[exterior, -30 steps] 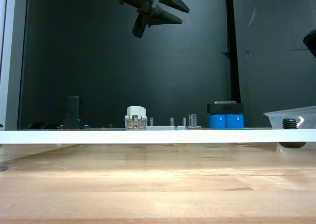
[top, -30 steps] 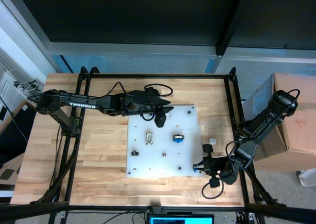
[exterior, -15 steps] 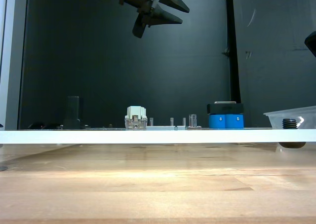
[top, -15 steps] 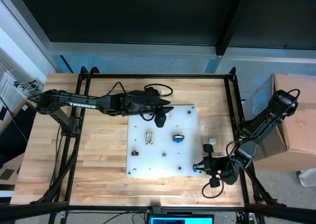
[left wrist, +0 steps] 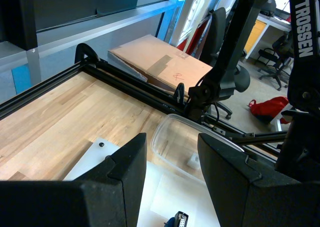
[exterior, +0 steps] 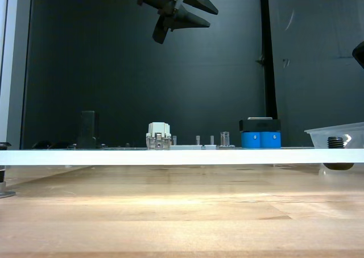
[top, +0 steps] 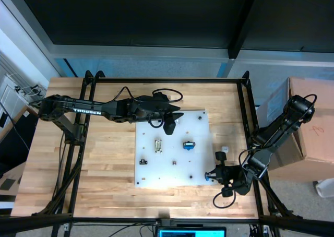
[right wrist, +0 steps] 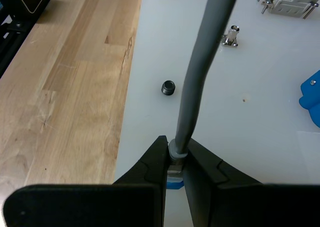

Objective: Pick the RJ45 connector and install on the taskboard

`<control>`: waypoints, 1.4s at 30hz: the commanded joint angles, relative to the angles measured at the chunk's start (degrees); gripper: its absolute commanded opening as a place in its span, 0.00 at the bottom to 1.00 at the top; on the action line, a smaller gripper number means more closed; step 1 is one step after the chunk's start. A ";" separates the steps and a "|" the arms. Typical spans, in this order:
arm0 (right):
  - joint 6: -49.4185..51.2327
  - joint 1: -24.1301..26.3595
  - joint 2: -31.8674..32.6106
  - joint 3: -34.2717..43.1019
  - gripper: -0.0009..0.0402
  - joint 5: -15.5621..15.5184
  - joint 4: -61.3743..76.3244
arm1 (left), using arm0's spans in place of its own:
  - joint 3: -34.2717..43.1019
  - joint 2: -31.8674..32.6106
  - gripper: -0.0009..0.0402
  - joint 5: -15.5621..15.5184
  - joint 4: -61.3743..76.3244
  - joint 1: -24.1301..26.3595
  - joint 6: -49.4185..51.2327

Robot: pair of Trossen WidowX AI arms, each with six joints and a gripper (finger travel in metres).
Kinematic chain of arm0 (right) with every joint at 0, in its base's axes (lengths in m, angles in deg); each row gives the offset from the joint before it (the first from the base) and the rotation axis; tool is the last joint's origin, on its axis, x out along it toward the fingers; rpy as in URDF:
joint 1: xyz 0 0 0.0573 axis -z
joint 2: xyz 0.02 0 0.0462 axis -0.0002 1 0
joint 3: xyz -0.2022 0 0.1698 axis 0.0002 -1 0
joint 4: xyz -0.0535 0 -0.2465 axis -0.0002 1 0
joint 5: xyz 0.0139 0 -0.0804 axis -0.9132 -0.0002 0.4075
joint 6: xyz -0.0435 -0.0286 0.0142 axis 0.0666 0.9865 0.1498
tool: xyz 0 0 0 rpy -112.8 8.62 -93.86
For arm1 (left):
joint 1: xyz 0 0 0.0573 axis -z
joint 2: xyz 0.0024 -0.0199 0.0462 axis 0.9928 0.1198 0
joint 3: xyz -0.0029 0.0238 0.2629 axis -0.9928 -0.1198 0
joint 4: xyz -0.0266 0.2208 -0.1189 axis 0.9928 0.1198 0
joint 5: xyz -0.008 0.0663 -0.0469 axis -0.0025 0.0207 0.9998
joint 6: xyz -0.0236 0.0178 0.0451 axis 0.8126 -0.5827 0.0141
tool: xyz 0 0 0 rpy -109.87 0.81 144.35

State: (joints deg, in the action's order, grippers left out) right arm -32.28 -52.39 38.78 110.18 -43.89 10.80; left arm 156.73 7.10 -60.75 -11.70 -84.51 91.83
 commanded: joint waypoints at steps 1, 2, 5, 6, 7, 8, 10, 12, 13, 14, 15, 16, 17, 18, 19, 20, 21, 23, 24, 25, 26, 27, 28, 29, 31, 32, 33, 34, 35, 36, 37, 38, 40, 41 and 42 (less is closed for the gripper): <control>-0.24 0.00 1.77 -0.02 0.02 -0.22 -0.15 | 0.00 0.02 0.36 0.00 -0.02 0.00 -0.02; -0.24 0.02 2.21 -0.11 0.02 -0.22 -0.28 | 0.00 0.02 0.36 0.00 -0.02 -0.02 -0.02; -0.37 0.02 2.29 -0.70 0.02 -0.22 -1.05 | 0.00 0.02 0.36 0.00 -0.02 0.00 -0.02; -0.37 0.02 2.29 -0.81 0.02 -0.22 -1.05 | 0.00 0.02 0.36 0.00 -0.02 0.00 -0.02; -0.44 0.02 2.27 -0.85 0.02 -0.26 -1.05 | 0.00 0.02 0.36 0.00 -0.02 0.00 -0.02; -0.48 0.02 2.27 -0.85 0.02 -0.35 -1.03 | 0.00 0.02 0.36 0.00 -0.02 0.00 -0.02; -0.46 0.02 2.21 -0.87 0.02 -0.50 -1.03 | 0.00 0.02 0.36 0.00 -0.02 0.00 -0.02; -0.42 0.02 2.19 -0.87 0.02 -0.48 -1.01 | 0.00 0.02 0.36 0.00 0.00 0.00 -0.02; -0.39 0.00 2.19 -0.87 0.02 -0.44 -1.03 | 0.00 0.02 0.36 0.00 -0.02 0.00 -0.02; -0.33 0.02 2.19 -0.87 0.03 -0.42 -1.11 | 0.00 0.02 0.36 0.00 -0.02 0.00 -0.02; -0.26 0.00 2.19 -0.87 0.05 -0.42 -1.25 | 0.00 0.02 0.36 0.00 -0.02 0.00 -0.02; -0.26 0.02 2.19 -0.87 0.08 -0.42 -1.49 | 0.00 0.02 0.36 0.00 -0.02 0.00 -0.02; -0.26 0.00 2.16 -0.79 0.11 -0.44 -1.66 | 0.00 0.02 0.36 0.00 -0.02 0.00 -0.02; -0.28 0.02 2.14 -0.59 0.14 -0.44 -1.66 | 0.00 0.02 0.36 0.00 -0.02 0.00 -0.02; -0.28 0.00 1.99 -0.37 0.18 -0.44 -1.64 | 0.00 0.02 0.36 0.00 -0.02 0.00 -0.02; -0.28 0.02 1.84 -0.20 0.22 -0.42 -1.66 | 0.00 0.02 0.36 0.00 0.00 0.00 -0.02; -0.28 0.00 1.64 -0.09 0.25 -0.42 -1.64 | 0.00 0.02 0.36 0.00 -0.02 0.00 -0.02; -0.28 0.02 1.07 -0.04 0.32 -0.35 -1.64 | 0.00 0.02 0.36 0.00 0.00 0.00 -0.04; -0.28 0.00 0.87 -0.04 0.34 -0.35 -1.64 | 0.00 0.02 0.36 0.02 -0.07 0.00 -0.02; -0.28 0.02 0.63 -0.04 0.37 -0.35 -1.60 | 0.02 0.02 0.36 0.00 -0.04 0.00 -0.02; -0.28 0.00 0.35 -0.04 0.39 -0.37 -1.60 | 0.00 0.02 0.36 0.00 -0.02 0.00 -0.02; -0.28 0.02 0.04 -0.04 0.41 -0.46 -1.60 | 0.00 0.02 0.36 0.00 0.00 0.00 -0.02; -0.31 0.00 -0.37 -0.04 0.43 -0.52 -1.60 | 0.00 0.02 0.36 0.00 0.00 0.00 -0.02; -0.28 0.00 -0.72 0.09 0.45 -0.85 -1.40 | 0.00 0.02 0.36 0.00 0.00 0.00 -0.02; -0.31 0.02 -1.79 0.76 0.49 -1.38 0.09 | 0.00 0.02 0.36 0.00 0.00 0.00 -0.02; -0.31 0.02 -2.40 1.20 0.50 -1.92 1.33 | 0.00 0.02 0.36 0.00 -0.02 0.00 -0.02; -0.50 0.02 -3.06 1.79 0.52 -2.38 2.99 | 0.00 0.02 0.36 0.00 0.00 0.00 -0.02; -0.72 0.02 -3.78 2.54 0.53 -2.99 4.79 | 0.00 0.02 0.36 0.00 0.00 0.00 -0.02; -0.74 0.09 -4.44 3.37 0.54 -3.74 6.78 | 0.00 0.02 0.36 0.02 0.00 0.00 -0.02; -0.98 0.20 -5.05 4.28 0.54 -3.78 8.79 | 0.00 0.02 0.36 0.00 -0.04 0.00 -0.02; -1.42 0.31 -5.75 5.20 0.54 -3.85 10.82 | 0.00 0.02 0.36 0.00 -0.02 0.00 -0.02; -1.53 0.33 -6.36 6.16 0.54 -3.89 12.90 | 0.00 0.02 0.36 0.00 -0.02 0.00 -0.02; -1.57 0.72 -7.30 7.98 0.54 -4.24 16.61 | 0.00 0.02 0.36 0.00 -0.02 0.00 -0.02; -1.77 1.16 -7.80 8.68 0.53 -4.74 18.10 | 0.00 0.02 0.36 0.02 -0.02 0.02 -0.02; -1.77 1.62 -8.37 9.14 0.53 -5.22 19.19 | 0.00 0.02 0.36 0.02 -0.02 0.00 -0.02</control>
State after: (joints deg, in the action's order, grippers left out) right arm -33.79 -51.30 31.13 118.57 -48.74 28.55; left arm 156.73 7.10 -60.77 -11.70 -84.49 91.81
